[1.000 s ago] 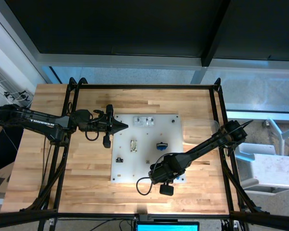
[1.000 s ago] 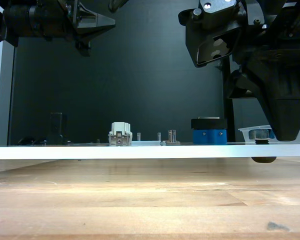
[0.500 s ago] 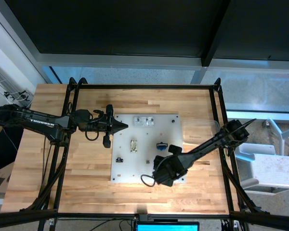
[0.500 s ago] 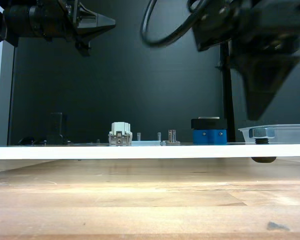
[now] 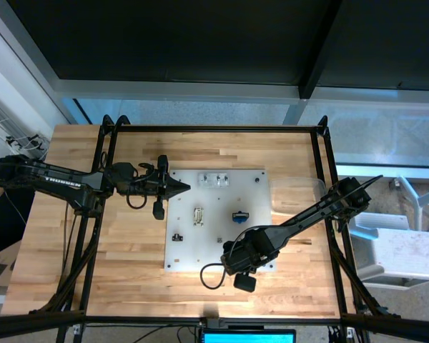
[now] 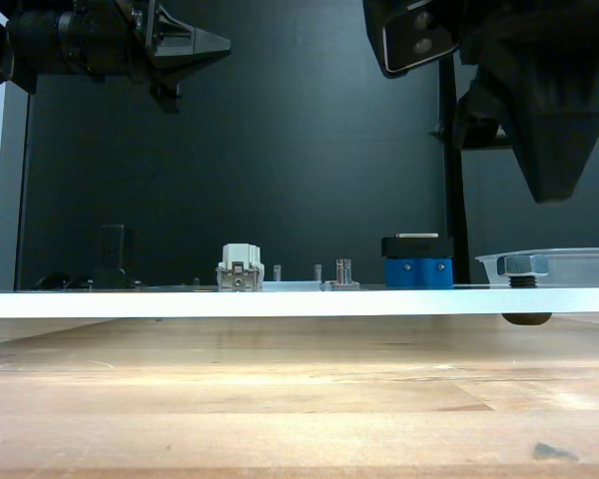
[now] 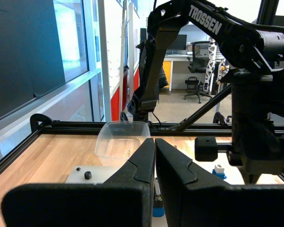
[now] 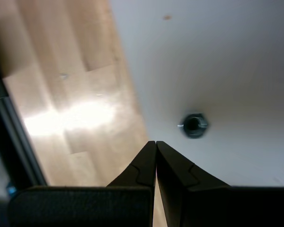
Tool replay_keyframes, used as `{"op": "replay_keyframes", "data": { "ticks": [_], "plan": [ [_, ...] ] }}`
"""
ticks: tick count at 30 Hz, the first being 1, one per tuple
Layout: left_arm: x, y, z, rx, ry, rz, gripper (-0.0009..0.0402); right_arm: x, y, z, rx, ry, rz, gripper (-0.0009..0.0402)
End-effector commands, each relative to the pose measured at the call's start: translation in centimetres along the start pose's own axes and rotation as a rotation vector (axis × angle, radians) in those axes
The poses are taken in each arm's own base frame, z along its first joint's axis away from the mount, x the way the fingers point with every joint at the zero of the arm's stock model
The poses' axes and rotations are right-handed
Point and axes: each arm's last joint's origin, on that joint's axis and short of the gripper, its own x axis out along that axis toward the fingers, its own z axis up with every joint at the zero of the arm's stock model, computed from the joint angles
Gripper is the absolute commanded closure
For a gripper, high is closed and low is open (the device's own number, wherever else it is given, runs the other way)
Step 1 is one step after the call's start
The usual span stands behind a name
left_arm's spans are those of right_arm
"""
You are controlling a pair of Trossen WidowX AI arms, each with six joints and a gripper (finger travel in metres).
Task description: Unfasten the M12 fastener and place in the container
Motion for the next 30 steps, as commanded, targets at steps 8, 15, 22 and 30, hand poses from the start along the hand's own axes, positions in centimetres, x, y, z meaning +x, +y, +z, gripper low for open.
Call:
{"op": "replay_keyframes", "data": {
  "ticks": [8, 15, 22, 30],
  "plan": [
    [0.0, 0.0, 0.0, 0.000, -0.001, 0.000, 0.0393, 2.4, -0.3, -0.1, -0.039, 0.000, -0.018, 0.0393],
    [0.0, 0.0, 0.0, 0.000, -0.001, 0.000, 0.0393, 2.8, -0.8, -0.2, -0.040, 0.004, -0.043, 0.0393],
    [0.0, 0.0, 0.0, 0.000, -0.001, 0.000, 0.0393, 2.8, -0.9, -0.2, -0.039, -0.013, -0.067, 0.0393],
    [0.0, 0.0, 0.0, 0.000, -0.001, 0.000, 0.0393, 1.7, -2.2, -1.0, 0.055, -0.015, -0.293, 0.0393]
  ]
}}
